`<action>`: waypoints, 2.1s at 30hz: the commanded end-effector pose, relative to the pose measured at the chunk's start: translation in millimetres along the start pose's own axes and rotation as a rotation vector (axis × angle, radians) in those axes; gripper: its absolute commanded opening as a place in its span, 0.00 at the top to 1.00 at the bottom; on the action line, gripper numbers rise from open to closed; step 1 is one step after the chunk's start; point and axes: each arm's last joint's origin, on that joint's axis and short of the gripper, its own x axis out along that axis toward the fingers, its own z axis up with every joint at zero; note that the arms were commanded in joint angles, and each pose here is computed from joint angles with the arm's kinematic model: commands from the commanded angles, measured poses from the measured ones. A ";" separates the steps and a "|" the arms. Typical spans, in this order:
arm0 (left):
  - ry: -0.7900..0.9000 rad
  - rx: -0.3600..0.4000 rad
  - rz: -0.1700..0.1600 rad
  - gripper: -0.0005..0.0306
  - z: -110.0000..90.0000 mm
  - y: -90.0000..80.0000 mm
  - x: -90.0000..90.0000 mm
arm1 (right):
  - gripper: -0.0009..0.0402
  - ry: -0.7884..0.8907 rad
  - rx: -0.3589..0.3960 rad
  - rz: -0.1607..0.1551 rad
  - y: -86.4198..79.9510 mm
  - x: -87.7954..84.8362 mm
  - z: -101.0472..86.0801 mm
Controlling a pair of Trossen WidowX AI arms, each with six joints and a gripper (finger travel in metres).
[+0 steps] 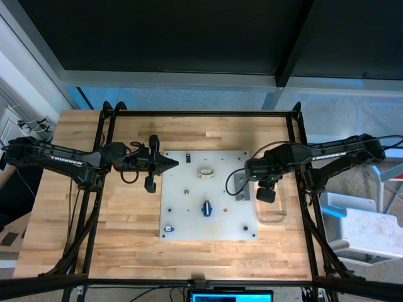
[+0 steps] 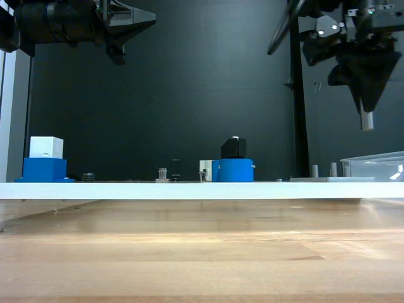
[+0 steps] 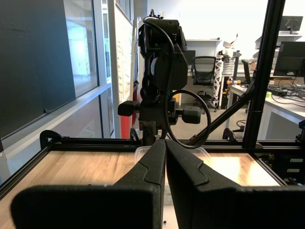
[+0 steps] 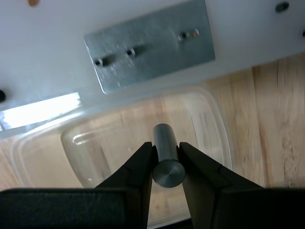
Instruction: Pick the 16mm cylinder and place it in the taskboard
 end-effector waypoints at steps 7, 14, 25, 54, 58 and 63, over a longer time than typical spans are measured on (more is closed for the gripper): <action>0.000 0.000 0.000 0.98 0.0 0.0 0.1 | 0.90 0.001 -0.030 0.003 17.0 3.8 23.0; 0.000 0.000 0.000 0.98 0.0 0.0 0.1 | 0.90 -0.008 -0.048 0.013 29.7 11.2 36.3; 0.000 0.000 0.000 0.98 0.0 0.1 0.1 | 0.90 -0.018 -0.063 0.025 49.0 19.1 56.2; 0.000 0.000 0.000 0.98 0.0 0.0 0.1 | 0.90 -0.009 -0.099 0.083 94.4 42.5 86.1; 0.000 0.000 0.000 0.98 0.0 0.0 0.1 | 0.90 -0.016 -0.089 0.088 97.8 47.0 88.3; 0.000 0.000 0.000 0.98 0.0 0.1 0.1 | 0.90 -0.018 -0.091 0.090 100.3 51.4 91.0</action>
